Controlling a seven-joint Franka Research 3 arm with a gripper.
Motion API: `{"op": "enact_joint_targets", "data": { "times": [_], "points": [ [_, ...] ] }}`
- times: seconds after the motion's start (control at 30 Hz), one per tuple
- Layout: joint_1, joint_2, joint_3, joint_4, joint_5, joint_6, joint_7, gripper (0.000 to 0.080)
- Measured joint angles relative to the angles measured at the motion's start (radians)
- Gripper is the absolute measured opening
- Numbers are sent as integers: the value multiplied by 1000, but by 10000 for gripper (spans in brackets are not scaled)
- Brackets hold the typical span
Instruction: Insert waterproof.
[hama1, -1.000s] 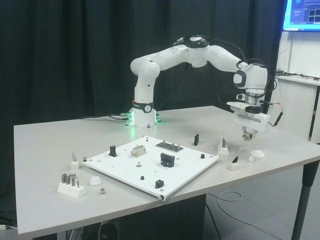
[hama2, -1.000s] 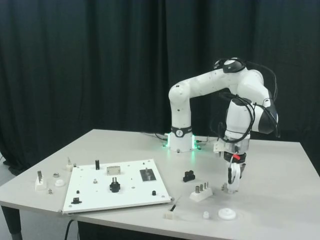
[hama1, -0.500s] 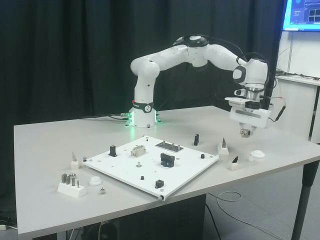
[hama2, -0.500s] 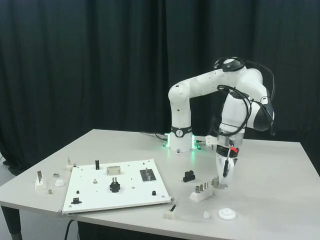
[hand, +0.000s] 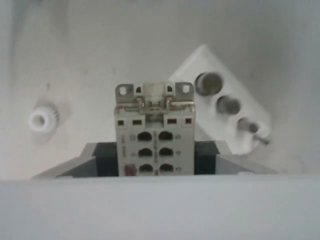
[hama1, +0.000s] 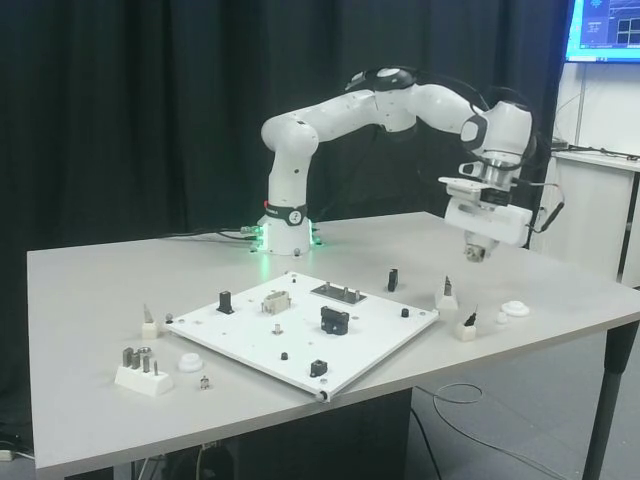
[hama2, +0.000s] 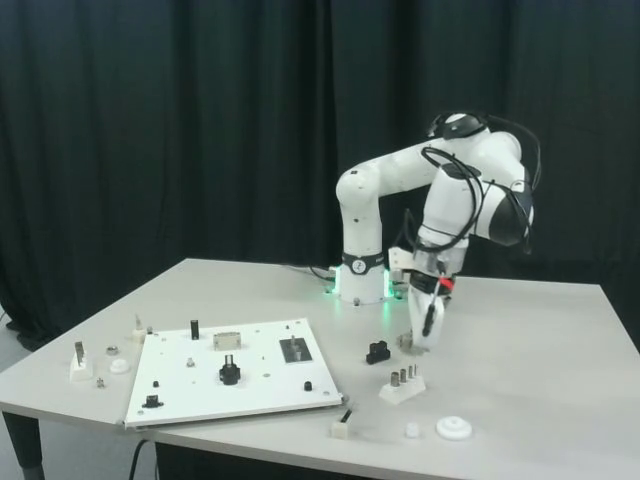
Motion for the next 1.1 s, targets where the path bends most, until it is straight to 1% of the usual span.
{"op": "enact_joint_targets", "data": {
  "times": [0.33,0.6,0.8,1.1],
  "points": [
    [4,-1,-75,-45,-42,-113,-103,311],
    [24,-1,-132,-118,-71,-174,-201,311],
    [49,-1,-177,-196,-89,-190,-288,311],
    [85,-1,-248,-328,-110,-188,-423,311]
  ]
}}
